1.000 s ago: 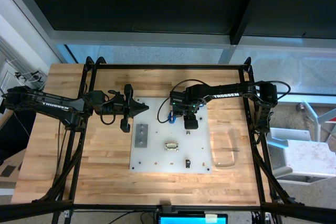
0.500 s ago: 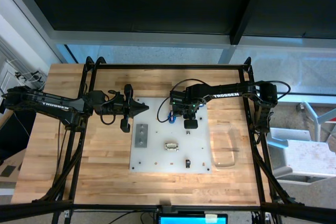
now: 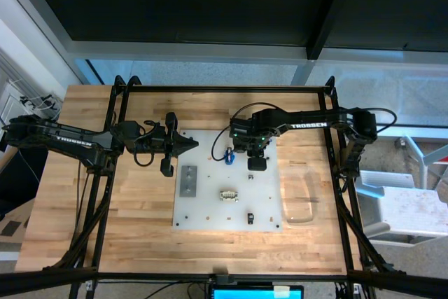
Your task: Pick the 16mm bar and place in it's hole on the taskboard
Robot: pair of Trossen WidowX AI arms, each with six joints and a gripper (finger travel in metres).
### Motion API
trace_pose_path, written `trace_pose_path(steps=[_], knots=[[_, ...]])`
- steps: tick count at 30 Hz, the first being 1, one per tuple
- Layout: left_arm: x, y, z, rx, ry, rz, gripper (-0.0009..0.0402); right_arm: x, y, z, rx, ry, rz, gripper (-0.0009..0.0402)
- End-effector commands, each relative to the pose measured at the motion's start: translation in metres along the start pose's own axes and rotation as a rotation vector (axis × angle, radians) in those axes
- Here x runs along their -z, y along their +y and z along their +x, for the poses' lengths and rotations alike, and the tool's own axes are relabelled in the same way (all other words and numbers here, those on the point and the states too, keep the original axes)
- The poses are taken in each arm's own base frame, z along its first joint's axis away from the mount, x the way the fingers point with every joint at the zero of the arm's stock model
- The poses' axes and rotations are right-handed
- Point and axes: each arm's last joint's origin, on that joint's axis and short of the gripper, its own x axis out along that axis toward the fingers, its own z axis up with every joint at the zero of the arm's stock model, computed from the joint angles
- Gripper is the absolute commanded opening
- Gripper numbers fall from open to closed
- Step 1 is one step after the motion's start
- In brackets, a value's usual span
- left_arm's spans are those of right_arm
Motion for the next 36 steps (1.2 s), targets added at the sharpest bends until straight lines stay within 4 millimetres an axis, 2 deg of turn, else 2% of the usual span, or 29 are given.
trace_pose_path(steps=[1,7,13,25,36], knots=[[0.0,0.0,0.0,0.0,0.0,0.0,0.0,0.004,0.004,-0.01,-0.002,-0.005,0.004,0.0],[0.0,0.0,0.0,0.0,0.0,0.0,0.0,0.013,0.013,-0.029,-0.004,-0.024,-0.014,0.0],[0.0,0.0,0.0,0.0,0.0,0.0,0.0,0.018,0.021,-0.035,-0.01,-0.004,-0.023,0.0],[0.0,0.0,0.0,0.0,0.0,0.0,0.0,0.025,0.07,-0.046,-0.036,-0.016,-0.108,0.0],[0.0,0.0,0.0,0.0,0.0,0.0,0.0,0.033,0.107,-0.05,-0.054,-0.002,-0.095,0.0]])
